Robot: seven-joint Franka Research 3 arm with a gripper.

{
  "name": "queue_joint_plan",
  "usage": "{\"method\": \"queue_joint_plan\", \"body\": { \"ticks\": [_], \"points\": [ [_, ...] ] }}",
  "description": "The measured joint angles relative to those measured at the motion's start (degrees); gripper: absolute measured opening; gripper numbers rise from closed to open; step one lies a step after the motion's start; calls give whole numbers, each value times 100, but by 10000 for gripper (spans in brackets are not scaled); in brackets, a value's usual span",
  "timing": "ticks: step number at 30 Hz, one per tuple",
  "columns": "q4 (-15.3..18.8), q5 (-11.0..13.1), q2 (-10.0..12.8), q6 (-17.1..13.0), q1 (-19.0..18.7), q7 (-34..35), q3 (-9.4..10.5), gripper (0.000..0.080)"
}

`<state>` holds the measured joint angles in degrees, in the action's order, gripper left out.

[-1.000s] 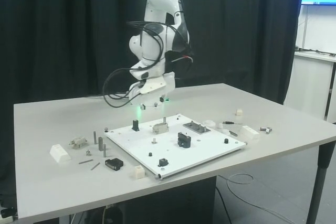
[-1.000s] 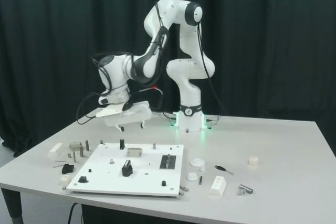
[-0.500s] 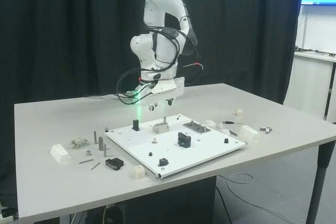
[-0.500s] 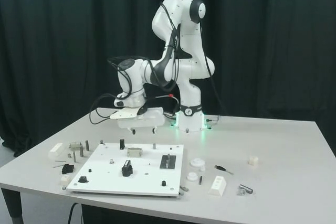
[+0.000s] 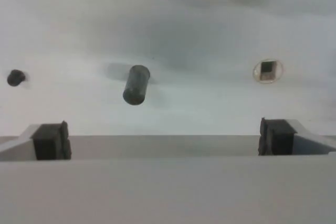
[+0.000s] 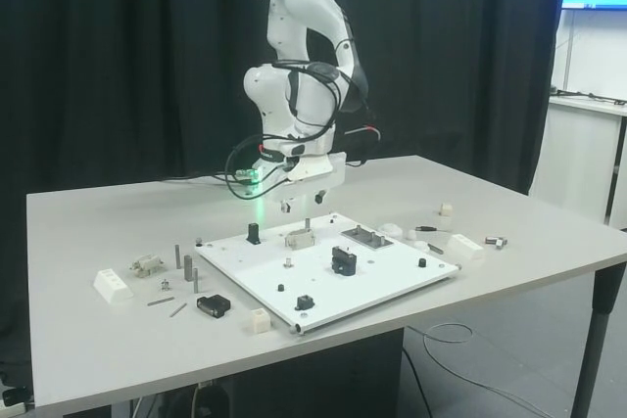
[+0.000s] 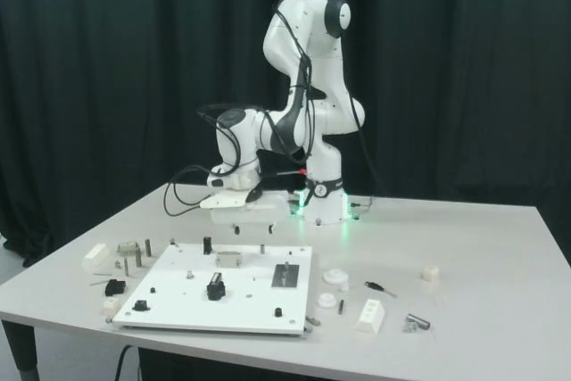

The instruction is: Remove round peg 3.

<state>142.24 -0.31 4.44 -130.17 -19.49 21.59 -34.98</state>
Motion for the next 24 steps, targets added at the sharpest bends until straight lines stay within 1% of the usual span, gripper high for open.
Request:
{"method": "queue_joint_plan", "body": {
  "ticks": [9,19,24],
  "points": [
    [167,82,45,-209,0,14,26,800],
    [187,309,174,-360,0,94,70,800],
    [192,335,259,-468,0,174,97,800]
  ]
}}
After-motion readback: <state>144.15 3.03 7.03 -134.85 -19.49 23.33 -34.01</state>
